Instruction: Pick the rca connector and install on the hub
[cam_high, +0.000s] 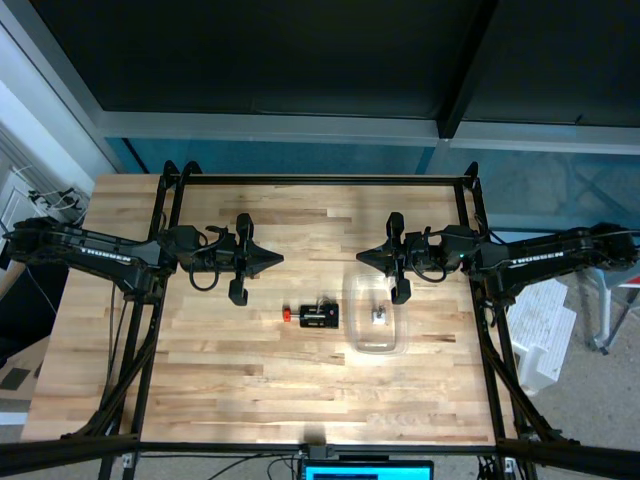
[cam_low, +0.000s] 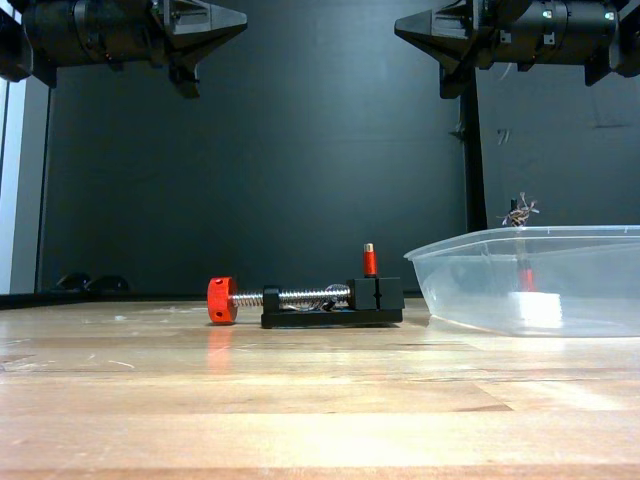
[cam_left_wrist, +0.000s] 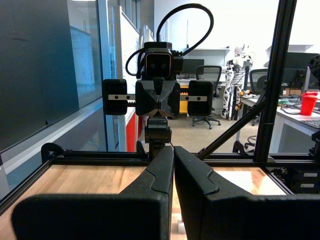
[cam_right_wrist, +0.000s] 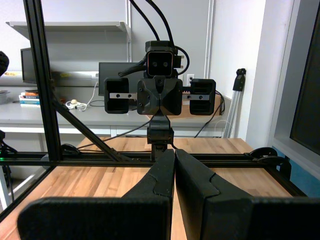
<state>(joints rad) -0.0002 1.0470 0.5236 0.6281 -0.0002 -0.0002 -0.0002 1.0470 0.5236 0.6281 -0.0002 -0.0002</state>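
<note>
Both arms hang high above the wooden tabletop (cam_high: 250, 390). The left gripper (cam_high: 275, 260) and the right gripper (cam_high: 362, 255) point at each other, each with its jaws pressed together and holding nothing. The tiny greyish-silver rca connector (cam_high: 379, 316) lies inside the clear plastic tray (cam_low: 460, 290), just below the right gripper. The small black rectangular hub (cam_high: 322, 318), with its red knob (cam_high: 287, 314), sits on the tabletop just beside the tray.

The pick looks like the riskiest step. The plug is very small, so jaws that come down slightly off-centre would likely nudge it across the smooth tray floor instead of closing on it. The tray's raised wall could catch a finger on a slanted approach and drag the light tray towards the hub. A pale piece (cam_low: 537, 308) also in the tray could be taken by mistake.
</note>
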